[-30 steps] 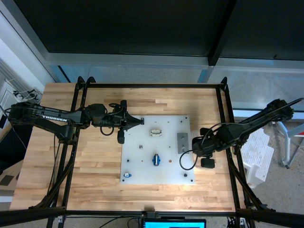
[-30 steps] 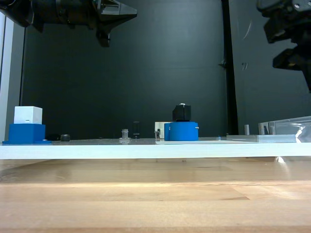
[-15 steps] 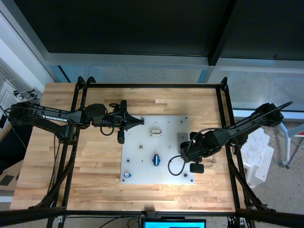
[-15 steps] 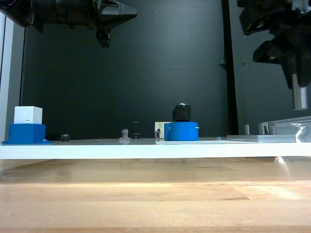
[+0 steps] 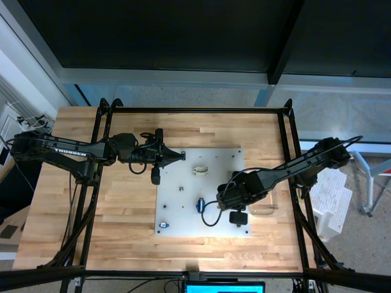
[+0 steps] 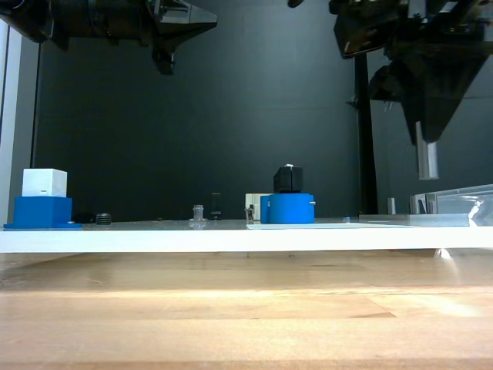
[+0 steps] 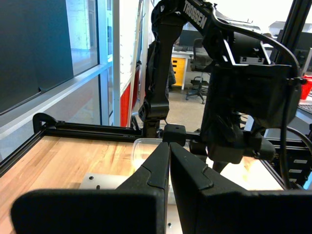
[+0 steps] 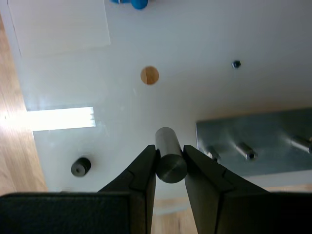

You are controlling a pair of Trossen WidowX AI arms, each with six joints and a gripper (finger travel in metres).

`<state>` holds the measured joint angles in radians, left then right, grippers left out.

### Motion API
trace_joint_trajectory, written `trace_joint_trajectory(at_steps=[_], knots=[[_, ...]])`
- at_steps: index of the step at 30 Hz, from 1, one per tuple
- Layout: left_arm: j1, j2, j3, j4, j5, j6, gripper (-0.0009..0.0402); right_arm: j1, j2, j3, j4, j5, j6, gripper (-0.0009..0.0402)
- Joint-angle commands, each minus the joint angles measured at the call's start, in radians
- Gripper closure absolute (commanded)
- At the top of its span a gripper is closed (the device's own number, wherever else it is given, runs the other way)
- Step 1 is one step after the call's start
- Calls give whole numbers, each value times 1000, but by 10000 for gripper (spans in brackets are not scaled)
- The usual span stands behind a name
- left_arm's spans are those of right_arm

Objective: Pick the 16mm cylinder and install on the taskboard

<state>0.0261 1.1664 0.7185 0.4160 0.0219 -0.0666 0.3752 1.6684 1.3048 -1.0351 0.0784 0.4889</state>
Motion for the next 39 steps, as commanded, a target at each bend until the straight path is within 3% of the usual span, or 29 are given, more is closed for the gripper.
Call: trace_joint_trajectory(at_steps=[1, 16, 39], knots=[[0, 0, 0, 1, 0, 0, 393, -5, 34, 28, 0, 2, 1, 393], [0, 0, 0, 0, 0, 0, 393, -16, 169, 140, 18, 7, -19, 393], [0, 0, 0, 0, 0, 0, 393, -24, 209, 137, 60, 9, -49, 393]])
